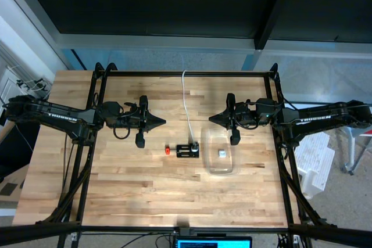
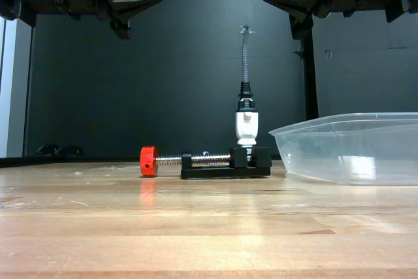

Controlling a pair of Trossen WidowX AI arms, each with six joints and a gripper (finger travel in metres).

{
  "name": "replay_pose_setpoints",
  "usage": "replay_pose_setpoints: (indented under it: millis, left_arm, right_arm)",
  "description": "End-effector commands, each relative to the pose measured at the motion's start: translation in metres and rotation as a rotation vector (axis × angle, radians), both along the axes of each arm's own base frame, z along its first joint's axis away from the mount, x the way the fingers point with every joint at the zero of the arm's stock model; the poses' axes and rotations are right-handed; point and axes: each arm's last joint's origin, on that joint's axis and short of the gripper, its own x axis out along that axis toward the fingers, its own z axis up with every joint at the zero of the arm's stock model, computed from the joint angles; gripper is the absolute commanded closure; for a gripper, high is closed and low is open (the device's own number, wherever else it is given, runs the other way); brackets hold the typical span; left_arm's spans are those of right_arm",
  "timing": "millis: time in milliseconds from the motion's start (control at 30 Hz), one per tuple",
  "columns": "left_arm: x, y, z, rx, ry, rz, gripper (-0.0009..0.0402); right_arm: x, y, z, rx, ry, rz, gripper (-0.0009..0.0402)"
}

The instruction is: Remove the power plug from the receptacle and place in the container

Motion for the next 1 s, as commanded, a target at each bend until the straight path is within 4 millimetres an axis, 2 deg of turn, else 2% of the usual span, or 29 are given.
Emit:
replay_pose_setpoints:
  millis: [33,500,800,1000]
  left_arm:
    - [0.0,0.0,0.0,0.0,0.0,0.0,0.0393]
    - [0.0,0.0,0.0,0.0,0.0,0.0,0.0393]
    - [0.0,0.0,0.0,0.0,0.0,0.0,0.0393]
    - [0.0,0.0,0.0,0.0,0.0,0.0,0.0393]
  right_arm:
    - [0.0,0.0,0.0,0.0,0.0,0.0,0.0393]
    - [0.001,0.0,0.003,0.031,0.016,0.002,0.0393]
    - [0.01,0.006,0.021,0.053,0.461,0.023,0.0393]
    - [0.021,0.009,0.023,0.047,0.725,0.029,0.0393]
